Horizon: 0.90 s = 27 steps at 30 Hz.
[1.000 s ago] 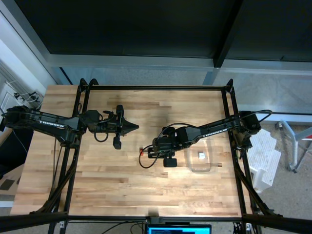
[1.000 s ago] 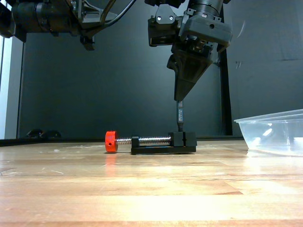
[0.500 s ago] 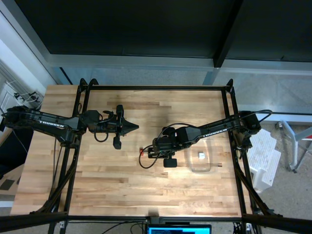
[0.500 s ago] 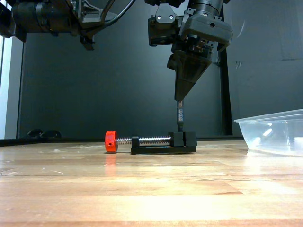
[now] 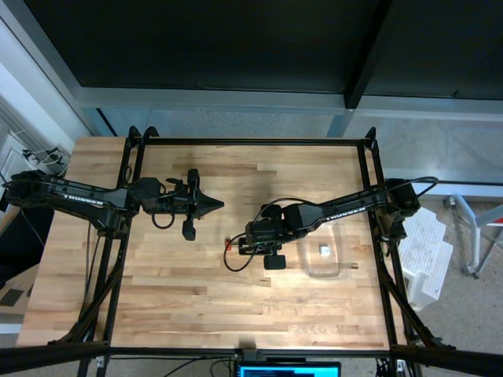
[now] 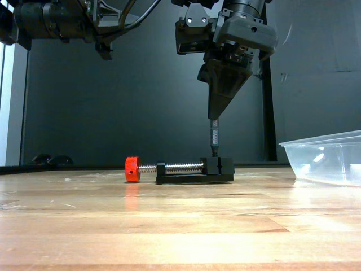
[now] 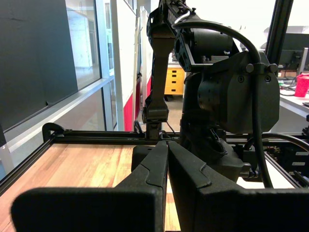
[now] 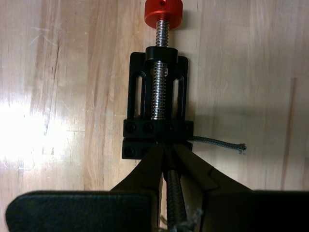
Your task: Remove the USB-C connector from taskboard and place in the container
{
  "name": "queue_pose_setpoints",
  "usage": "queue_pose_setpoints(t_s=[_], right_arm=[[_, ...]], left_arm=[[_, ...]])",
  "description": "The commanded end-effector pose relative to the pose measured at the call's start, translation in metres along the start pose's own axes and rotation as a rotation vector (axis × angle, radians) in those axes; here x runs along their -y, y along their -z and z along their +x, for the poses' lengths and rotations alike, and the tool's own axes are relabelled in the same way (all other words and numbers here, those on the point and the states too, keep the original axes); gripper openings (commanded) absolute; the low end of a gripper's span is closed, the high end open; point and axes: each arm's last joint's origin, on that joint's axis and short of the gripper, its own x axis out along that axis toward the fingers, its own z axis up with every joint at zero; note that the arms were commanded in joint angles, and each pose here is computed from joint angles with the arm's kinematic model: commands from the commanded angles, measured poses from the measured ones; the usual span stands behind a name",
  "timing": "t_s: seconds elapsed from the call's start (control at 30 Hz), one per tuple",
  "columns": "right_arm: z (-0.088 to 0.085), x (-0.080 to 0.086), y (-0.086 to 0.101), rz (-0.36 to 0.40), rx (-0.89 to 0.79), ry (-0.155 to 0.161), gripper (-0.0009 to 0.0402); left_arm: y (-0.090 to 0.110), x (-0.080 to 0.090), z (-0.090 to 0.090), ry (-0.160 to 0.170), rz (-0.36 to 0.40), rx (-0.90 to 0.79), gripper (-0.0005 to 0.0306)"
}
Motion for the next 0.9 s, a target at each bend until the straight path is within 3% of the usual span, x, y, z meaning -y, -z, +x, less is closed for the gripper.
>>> queue_pose_setpoints(t_s=[0.03,0.63,0.9], right_arm=[[-0.01,0.002,-0.004,-0.001,0.007,0.003,0.0],[-0.026,0.002,-0.007,0.005,0.036,-0.002,0.0],[-0.047,0.006,0.008,0.038,0.065,-0.012,0.0]], left_arm=[[0.0,0.0,0.0,0.0,0.0,0.001,0.0],[0.0,0.0,0.0,0.0,0.0,0.002,0.0],[0.0,0.0,0.0,0.0,0.0,0.001,0.0]])
